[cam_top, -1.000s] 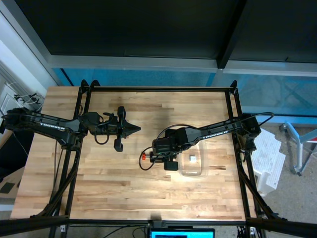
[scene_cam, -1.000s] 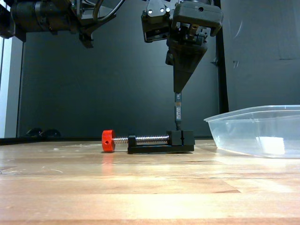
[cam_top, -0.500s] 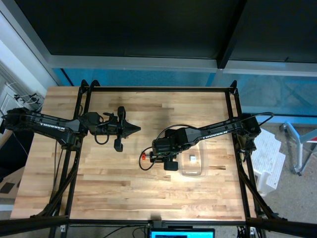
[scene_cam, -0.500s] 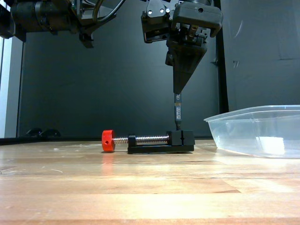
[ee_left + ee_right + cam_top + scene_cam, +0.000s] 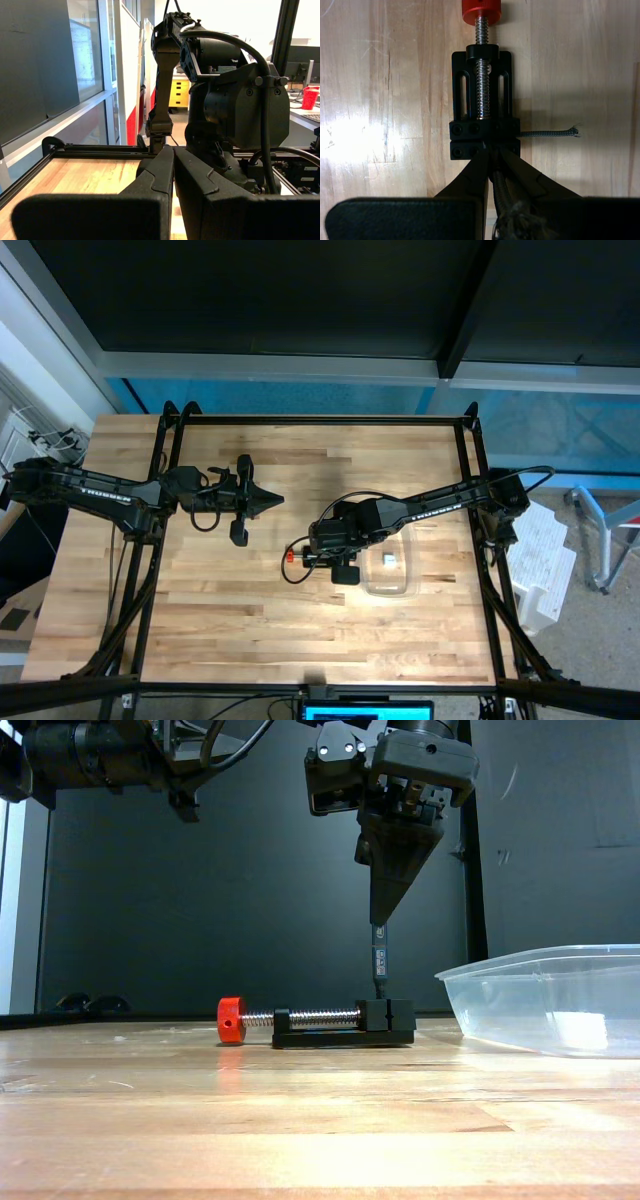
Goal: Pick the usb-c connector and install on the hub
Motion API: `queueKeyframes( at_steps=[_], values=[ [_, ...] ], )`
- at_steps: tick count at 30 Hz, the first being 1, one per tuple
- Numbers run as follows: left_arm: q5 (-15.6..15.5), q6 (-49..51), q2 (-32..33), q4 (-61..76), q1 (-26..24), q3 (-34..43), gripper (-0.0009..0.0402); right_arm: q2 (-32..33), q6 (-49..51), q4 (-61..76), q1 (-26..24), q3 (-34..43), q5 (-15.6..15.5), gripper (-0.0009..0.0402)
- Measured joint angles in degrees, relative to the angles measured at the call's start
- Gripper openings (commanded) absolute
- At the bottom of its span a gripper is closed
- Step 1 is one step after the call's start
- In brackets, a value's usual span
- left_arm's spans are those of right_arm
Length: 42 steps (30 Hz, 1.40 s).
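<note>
Arms reaching over a pale wooden table (image 5: 200, 620), right one loaded.
High view: left gripper (image 5: 268, 500) hovers left of centre, well apart from right gripper (image 5: 325, 556) beside a clear plastic tub (image 5: 405, 588). Low view: right gripper pinches a slim dark usb-c connector (image 5: 378, 960) upright, tip at a small black red-knobbed screw vise (image 5: 340, 1025); whether it is seated, I cannot tell. Left wrist view: fingers (image 5: 160, 175) pressed together, empty. Right wrist view: fingers (image 5: 474, 172) meet over the vise. Tilt while pressing down could jam the connector.
</note>
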State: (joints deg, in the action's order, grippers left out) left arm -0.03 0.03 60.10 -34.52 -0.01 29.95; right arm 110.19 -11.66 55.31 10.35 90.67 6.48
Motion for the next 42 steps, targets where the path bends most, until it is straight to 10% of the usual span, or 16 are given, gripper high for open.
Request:
queueKeyframes(
  at_steps=[31,42],
  values=[
    [0.00,0.00,0.00,0.02,0.00,-0.02,0.0000,-0.15,0.02,-2.25,-0.02,-2.05,-0.07,0.0003],
    [0.00,-0.02,0.02,0.02,0.00,0.00,0.0000,-0.44,0.24,-2.10,-0.17,-2.01,-0.57,0.0121]
  ],
)
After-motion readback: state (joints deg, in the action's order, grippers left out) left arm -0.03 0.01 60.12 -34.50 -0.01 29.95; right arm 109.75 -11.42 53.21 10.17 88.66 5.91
